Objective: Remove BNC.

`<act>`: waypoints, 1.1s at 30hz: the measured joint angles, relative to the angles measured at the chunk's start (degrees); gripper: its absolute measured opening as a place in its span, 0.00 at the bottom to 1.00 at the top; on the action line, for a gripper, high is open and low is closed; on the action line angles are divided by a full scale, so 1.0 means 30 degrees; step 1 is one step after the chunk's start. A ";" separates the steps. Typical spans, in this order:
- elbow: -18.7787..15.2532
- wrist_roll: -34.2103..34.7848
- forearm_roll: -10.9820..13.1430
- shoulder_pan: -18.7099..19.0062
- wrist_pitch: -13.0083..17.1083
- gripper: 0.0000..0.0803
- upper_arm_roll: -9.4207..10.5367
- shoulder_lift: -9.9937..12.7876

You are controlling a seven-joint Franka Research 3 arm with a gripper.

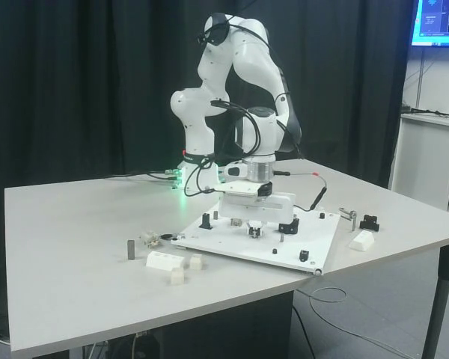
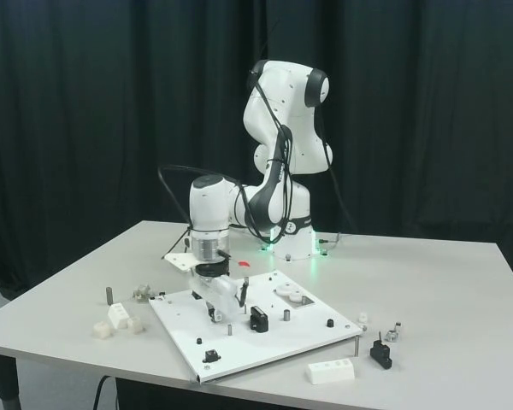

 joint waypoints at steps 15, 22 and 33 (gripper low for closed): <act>-0.0007 -0.6326 -0.0031 0.0005 0.0000 0.15 0.0010 -0.0003; -0.0033 -0.9249 -0.0031 0.0004 0.0000 0.15 0.0009 -0.0032; -0.0121 -1.3340 -0.0031 0.0007 0.0098 0.15 0.0008 -0.0090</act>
